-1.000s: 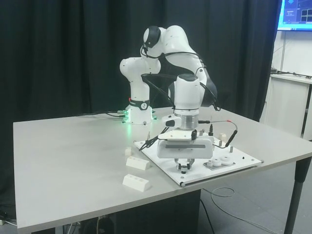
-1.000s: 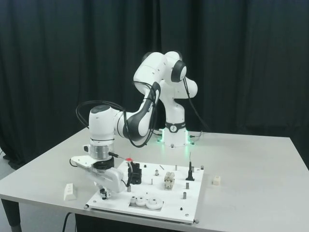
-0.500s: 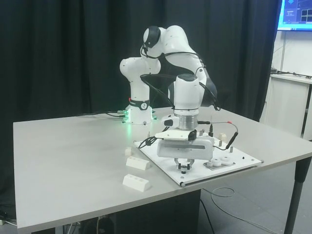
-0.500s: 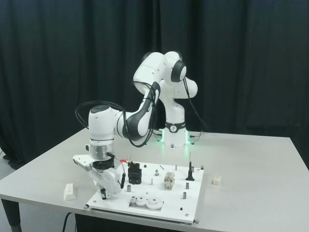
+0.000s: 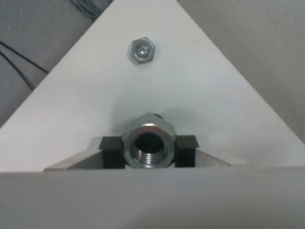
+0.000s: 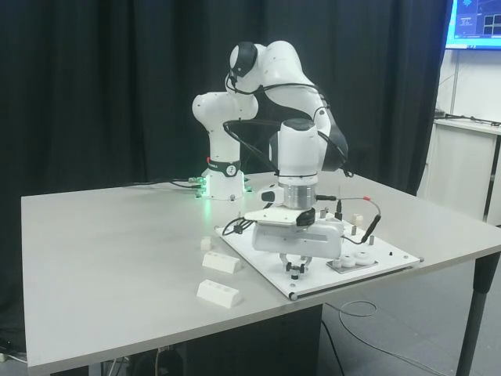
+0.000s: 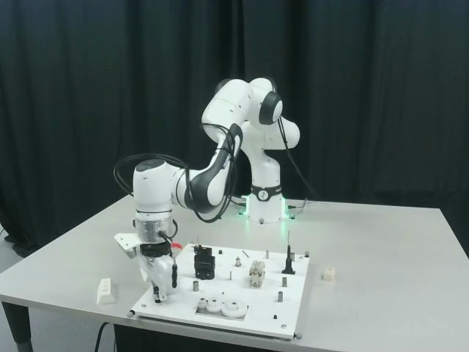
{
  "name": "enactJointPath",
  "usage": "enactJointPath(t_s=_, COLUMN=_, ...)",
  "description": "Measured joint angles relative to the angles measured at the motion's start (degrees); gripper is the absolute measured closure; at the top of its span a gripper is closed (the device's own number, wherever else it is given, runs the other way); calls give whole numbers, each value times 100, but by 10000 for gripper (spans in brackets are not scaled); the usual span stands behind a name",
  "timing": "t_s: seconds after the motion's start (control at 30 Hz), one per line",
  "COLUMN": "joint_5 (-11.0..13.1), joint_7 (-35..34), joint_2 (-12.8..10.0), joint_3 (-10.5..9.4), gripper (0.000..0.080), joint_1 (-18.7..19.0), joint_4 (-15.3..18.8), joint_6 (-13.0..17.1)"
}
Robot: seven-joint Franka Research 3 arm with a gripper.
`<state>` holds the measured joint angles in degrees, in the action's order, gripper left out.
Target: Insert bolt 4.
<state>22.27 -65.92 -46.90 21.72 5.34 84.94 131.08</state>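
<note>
Shiny threaded metal bolt (image 5: pixel 148 145), matt smooth white board (image 5: pixel 200 95), black pincer pads (image 5: pixel 110 150).

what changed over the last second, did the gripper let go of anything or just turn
The gripper turned about its vertical axis over the same corner of the white board; in both room views its wide body swung round. It let go of nothing: it is shut on the threaded bolt. The arm's base, the white blocks on the table and the parts on the board stayed put.
</note>
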Motion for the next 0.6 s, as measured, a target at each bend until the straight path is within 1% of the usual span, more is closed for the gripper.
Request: enactJointPath(t_s=0.6, joint_5=70, joint_7=-1323, joint_2=-4, joint_3=0, gripper=578, joint_1=-6, joint_4=-1, joint_6=10)
